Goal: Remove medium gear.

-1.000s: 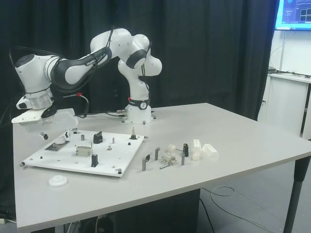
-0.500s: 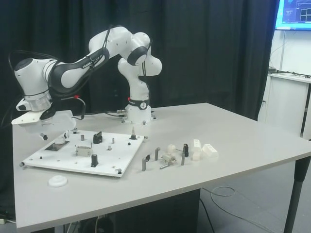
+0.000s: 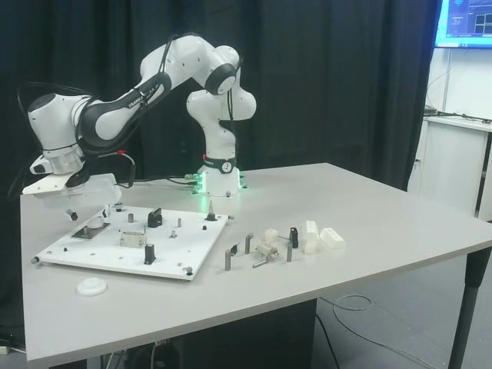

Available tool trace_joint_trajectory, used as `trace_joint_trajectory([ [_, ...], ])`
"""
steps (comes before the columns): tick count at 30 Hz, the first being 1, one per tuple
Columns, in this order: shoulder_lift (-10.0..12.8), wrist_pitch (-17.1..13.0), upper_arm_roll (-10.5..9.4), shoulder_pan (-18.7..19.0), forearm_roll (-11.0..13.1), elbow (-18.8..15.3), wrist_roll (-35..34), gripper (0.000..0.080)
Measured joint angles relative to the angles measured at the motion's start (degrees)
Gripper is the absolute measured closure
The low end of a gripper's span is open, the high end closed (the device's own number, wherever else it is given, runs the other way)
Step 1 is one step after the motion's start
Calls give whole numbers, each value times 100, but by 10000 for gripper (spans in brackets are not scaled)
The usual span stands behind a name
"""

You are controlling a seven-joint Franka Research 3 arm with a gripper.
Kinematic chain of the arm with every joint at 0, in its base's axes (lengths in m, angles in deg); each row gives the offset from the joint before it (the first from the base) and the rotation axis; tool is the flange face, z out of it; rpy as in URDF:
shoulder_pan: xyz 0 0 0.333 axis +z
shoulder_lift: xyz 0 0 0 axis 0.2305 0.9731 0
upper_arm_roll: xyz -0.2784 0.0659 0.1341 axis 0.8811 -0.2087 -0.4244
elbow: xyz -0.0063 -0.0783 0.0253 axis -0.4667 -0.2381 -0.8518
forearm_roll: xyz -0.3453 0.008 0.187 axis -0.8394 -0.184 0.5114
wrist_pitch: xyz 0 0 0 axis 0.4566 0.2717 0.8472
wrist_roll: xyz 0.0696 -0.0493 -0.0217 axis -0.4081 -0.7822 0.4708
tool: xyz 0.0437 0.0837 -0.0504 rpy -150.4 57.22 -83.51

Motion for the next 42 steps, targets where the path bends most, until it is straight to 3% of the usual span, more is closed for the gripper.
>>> trace_joint_trajectory([
  [23, -961, -1695, -3, 473, 9, -1819, 205, 3],
  [33, -1179, -2240, -3, 582, 25, -2247, 205, 3],
  [42, -1221, -2522, -6, 641, 98, -2414, 205, 3],
])
